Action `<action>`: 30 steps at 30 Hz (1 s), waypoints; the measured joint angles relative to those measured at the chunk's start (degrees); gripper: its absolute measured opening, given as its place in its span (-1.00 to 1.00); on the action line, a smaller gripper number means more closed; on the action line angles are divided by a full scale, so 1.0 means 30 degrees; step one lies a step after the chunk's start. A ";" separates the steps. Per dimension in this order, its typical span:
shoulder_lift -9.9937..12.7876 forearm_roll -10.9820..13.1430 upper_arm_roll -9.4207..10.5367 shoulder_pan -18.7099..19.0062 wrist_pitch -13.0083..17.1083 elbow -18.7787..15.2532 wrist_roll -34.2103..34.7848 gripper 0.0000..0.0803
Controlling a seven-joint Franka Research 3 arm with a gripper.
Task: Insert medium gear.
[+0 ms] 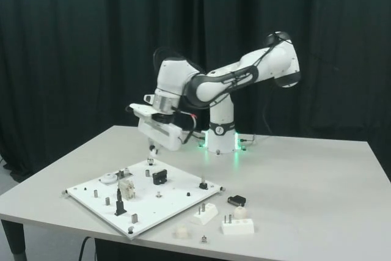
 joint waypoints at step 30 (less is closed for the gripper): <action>0.1280 0.3782 0.1528 -0.6788 -0.2158 0.0670 -0.6332 -0.29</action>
